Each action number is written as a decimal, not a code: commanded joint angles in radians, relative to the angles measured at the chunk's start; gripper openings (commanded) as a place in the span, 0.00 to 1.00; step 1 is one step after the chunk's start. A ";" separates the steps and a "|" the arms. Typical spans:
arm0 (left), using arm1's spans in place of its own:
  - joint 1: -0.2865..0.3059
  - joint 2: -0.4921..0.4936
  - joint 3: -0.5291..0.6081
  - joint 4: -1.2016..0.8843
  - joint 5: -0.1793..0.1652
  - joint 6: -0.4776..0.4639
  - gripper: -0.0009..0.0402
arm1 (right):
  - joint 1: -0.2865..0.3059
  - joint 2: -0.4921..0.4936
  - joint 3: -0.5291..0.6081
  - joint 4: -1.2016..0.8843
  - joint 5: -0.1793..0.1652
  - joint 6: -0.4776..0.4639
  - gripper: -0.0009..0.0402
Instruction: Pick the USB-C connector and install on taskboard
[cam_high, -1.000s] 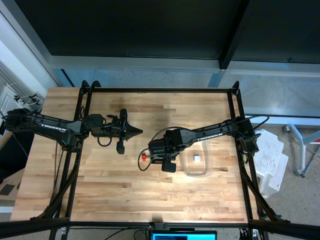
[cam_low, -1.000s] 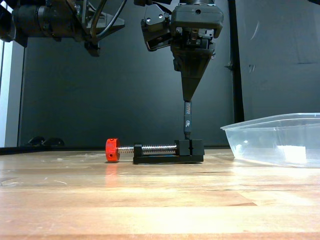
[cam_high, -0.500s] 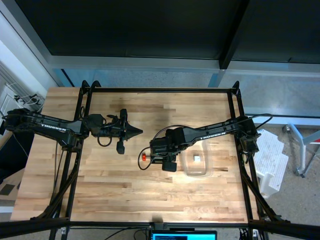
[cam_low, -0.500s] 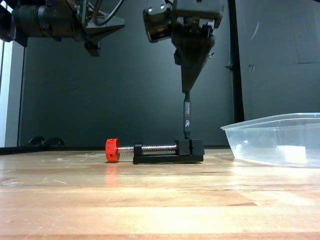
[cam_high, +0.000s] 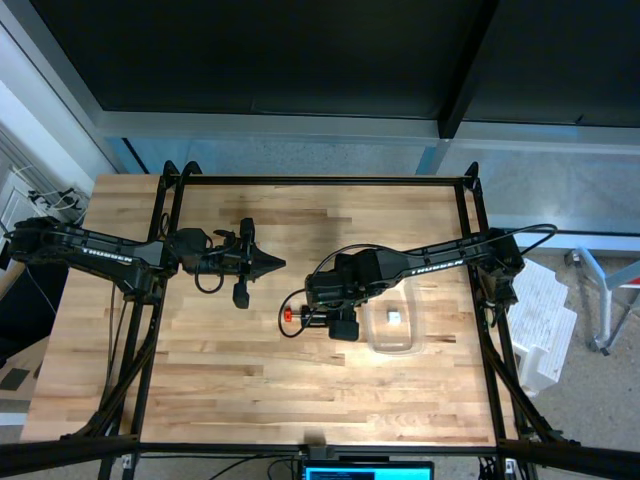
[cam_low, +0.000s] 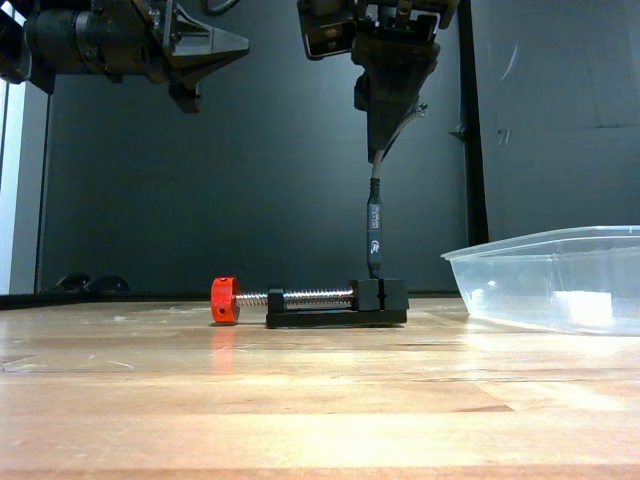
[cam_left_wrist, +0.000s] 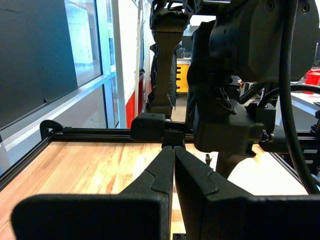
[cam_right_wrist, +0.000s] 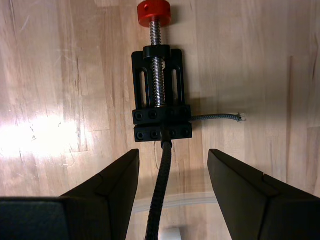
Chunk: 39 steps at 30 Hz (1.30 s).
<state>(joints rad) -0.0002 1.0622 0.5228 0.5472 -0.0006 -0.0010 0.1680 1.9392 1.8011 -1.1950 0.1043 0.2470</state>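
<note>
The taskboard is a small black block with an orange-red knob on a threaded screw, lying on the wooden table. The USB-C connector stands upright in the block's end, and its thin cable runs up from it. My right gripper hangs straight above, open, with a finger on each side of the cable and clear of it; in the low view the right gripper sits above the connector's top. My left gripper is shut on nothing, held high off to the left.
A clear plastic tray stands right of the block with a small white square bit in it. A loose frayed cable end lies beside the block. The black frame rails border the table.
My right gripper has risen off the connector's top, which stays standing in the block. The left arm has not moved.
</note>
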 joint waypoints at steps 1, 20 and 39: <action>0.000 0.000 0.000 0.000 0.000 0.000 0.02 | 0.000 0.002 0.001 0.000 0.000 -0.002 0.49; 0.000 0.000 0.000 0.000 0.000 0.000 0.02 | -0.022 -0.166 -0.126 0.252 0.009 -0.106 0.49; 0.000 0.000 0.000 0.000 0.000 0.000 0.02 | -0.091 -0.601 -0.672 0.957 0.008 -0.210 0.30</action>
<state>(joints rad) -0.0002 1.0622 0.5224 0.5472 -0.0010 -0.0006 0.0799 1.3586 1.1625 -0.2802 0.1127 0.0414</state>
